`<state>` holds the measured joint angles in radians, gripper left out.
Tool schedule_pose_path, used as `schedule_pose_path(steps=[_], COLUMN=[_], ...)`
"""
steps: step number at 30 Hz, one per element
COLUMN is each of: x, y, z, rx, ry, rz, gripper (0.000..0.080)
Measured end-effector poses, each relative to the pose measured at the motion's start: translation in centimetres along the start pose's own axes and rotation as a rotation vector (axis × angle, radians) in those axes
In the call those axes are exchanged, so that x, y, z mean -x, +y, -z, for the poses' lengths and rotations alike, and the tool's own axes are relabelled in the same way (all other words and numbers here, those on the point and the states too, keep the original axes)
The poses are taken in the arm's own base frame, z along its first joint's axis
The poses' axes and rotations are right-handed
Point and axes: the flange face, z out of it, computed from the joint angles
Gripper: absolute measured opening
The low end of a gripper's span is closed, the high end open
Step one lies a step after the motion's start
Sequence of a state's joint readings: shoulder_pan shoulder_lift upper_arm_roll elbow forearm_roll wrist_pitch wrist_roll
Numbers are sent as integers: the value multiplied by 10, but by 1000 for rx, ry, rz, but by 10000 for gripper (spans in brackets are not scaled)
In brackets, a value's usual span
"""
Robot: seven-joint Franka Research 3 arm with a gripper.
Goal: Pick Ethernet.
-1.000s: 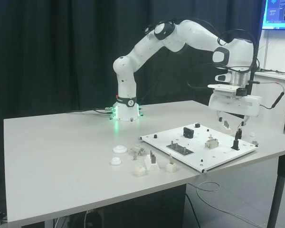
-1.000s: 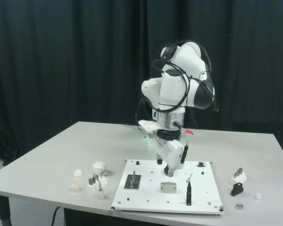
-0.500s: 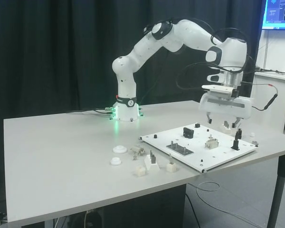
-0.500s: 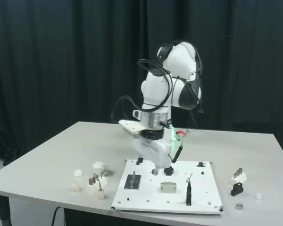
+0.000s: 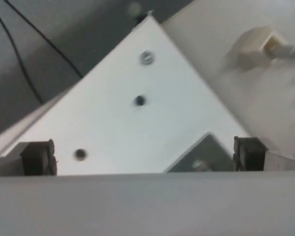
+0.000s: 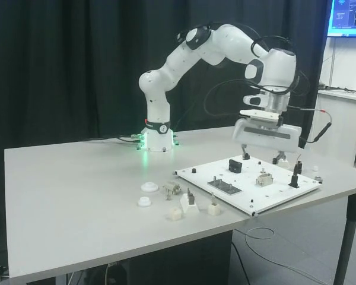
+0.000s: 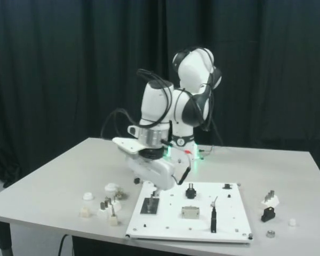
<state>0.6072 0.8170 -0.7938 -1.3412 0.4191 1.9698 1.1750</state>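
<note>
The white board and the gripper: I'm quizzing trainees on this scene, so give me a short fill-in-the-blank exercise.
1. The gripper has its fingers ____.
2. The white board lies on the ____ table.
3. The light at the arm's base glows ____.

Missing words: open; grey; green

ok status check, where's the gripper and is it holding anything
Gripper open, empty, above a corner of the white board. Ethernet plug not made out among the small parts. Nothing between the fingers.
</note>
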Motion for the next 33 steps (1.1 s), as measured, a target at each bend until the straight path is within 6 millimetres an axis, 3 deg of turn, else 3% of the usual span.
schedule_pose_path(steps=[20,33], x=[-76,-102], y=[36,51], z=[-28,-38], rx=[60,5], ry=[-33,-81], rz=[305,556], gripper=[800,800])
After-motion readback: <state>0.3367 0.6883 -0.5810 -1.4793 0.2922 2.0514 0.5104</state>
